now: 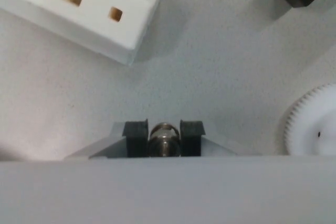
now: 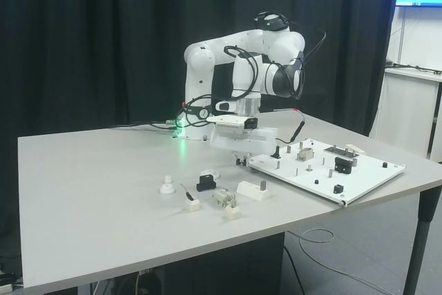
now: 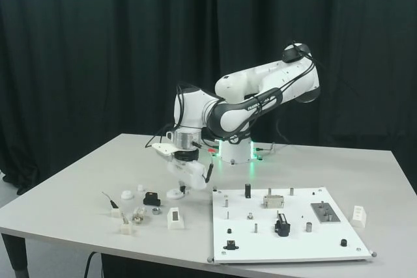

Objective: Insert BNC.

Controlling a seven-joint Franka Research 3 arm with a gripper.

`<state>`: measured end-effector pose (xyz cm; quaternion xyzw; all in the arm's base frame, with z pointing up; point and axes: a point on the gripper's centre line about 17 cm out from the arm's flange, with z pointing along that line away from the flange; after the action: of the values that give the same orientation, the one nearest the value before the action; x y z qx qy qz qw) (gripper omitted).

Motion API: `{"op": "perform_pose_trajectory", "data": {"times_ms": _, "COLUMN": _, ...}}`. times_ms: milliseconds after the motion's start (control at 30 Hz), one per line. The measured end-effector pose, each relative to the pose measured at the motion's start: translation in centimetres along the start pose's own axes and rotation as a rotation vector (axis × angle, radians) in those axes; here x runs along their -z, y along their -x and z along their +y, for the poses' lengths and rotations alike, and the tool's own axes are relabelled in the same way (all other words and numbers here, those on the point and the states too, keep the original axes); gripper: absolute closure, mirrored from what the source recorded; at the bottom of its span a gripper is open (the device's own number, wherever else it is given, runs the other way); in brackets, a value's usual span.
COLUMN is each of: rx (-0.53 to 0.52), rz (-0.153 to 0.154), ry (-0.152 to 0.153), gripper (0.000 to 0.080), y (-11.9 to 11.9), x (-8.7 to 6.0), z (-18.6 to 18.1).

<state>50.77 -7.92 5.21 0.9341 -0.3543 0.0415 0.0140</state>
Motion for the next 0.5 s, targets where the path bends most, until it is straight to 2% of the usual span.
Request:
{"op": "perform_pose_trajectory", "data": {"times_ms": 300, "rx": 0.008, "rz": -0.001, "ry": -0.003, "gripper": 0.0679, "y": 0.1, "x": 0.1, "z": -0.3}}
{"op": "perform_pose_trajectory", "data": {"times_ms": 500, "rx": 0.03, "rz": -0.004, "ry": -0.021, "gripper": 0.0679, "y": 0.5, "x": 0.6, "z": -1.5}}
